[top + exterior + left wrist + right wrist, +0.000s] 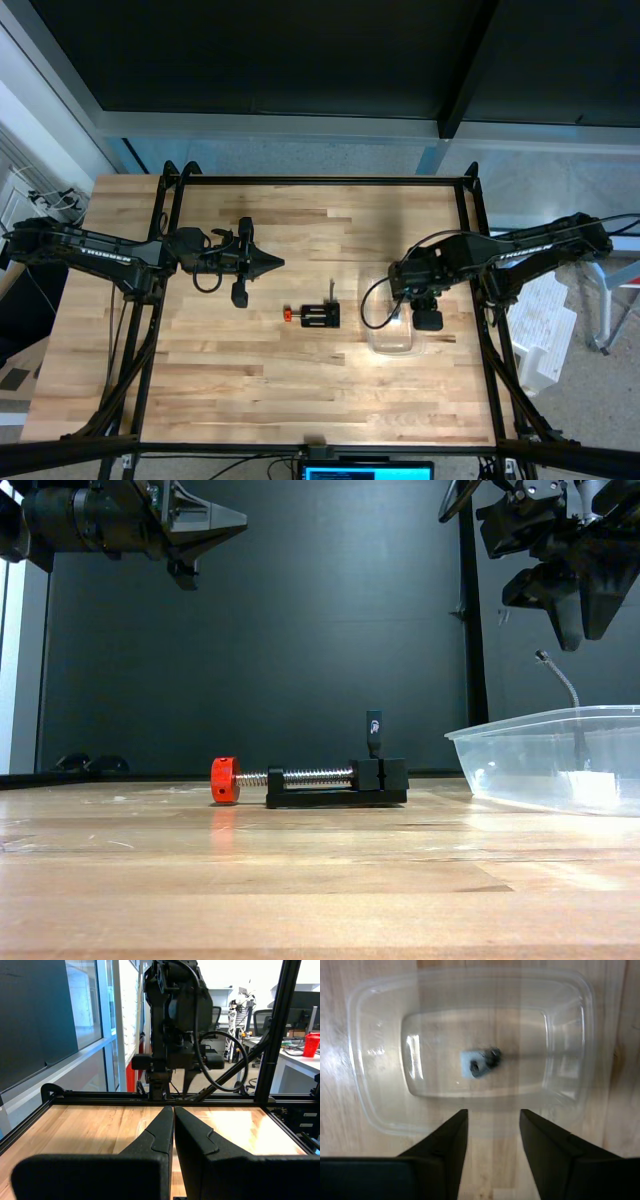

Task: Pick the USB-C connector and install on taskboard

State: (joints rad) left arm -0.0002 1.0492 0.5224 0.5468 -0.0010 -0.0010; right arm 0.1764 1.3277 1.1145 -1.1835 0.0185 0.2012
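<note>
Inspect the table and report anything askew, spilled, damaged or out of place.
Nothing stands out. The taskboard sits flat on the table. The USB-C connector lies in the clear tray, its cable rising past the rim. The left gripper hangs shut, high to the taskboard's left; the right gripper hangs open over the tray.

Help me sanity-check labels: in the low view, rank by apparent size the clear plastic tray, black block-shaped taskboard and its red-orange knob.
1. Clear plastic tray (partly cropped)
2. Black block-shaped taskboard
3. Red-orange knob
Left gripper, shut, hangs high left of the taskboard; right gripper, open, hangs above the tray.
</note>
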